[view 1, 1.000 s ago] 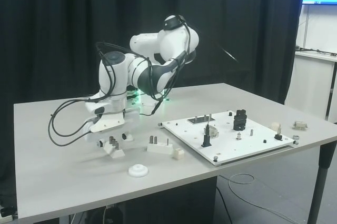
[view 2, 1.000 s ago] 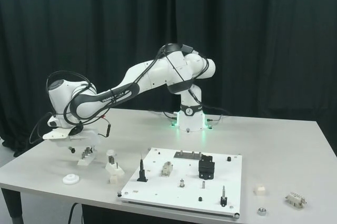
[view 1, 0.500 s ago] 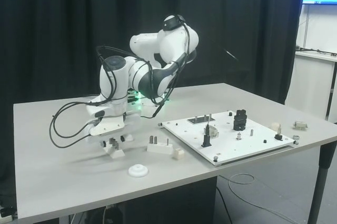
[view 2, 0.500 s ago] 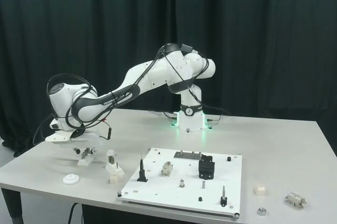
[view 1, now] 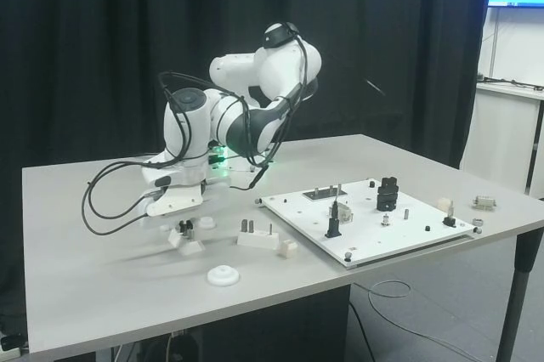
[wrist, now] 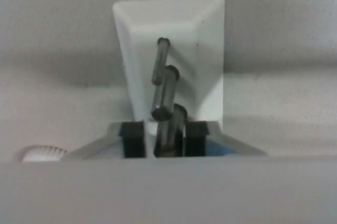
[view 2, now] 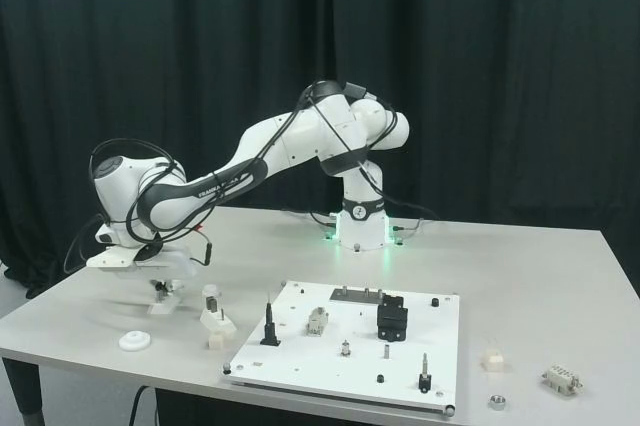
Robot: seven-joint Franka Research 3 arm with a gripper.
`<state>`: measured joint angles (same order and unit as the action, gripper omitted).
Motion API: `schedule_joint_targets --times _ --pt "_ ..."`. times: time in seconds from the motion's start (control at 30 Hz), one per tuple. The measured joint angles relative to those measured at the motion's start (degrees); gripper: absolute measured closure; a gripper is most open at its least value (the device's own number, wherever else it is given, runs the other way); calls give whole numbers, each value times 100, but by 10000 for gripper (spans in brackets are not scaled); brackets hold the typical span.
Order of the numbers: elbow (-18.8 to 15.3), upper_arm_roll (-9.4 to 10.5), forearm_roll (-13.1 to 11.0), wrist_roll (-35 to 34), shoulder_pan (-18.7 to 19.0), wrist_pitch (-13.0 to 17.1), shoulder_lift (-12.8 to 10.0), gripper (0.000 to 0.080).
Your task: Pick round peg 3.
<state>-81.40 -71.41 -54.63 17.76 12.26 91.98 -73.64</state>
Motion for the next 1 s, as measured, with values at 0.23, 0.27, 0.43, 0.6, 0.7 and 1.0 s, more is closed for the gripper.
schedule_joint_targets --times 0.23,0.27,0.43,0.6,0.7,1.0 --pt "0 -5 11 -18 29 -10 11 682" --pt "0 -7 19 -18 33 -11 16 682" --pt "2 -18 118 -21 53 -46 85 699" --pt "26 -98 191 -21 83 -172 171 699" --pt "51 -206 193 -21 115 -287 189 699" --pt "102 -551 153 -21 251 -565 189 703"
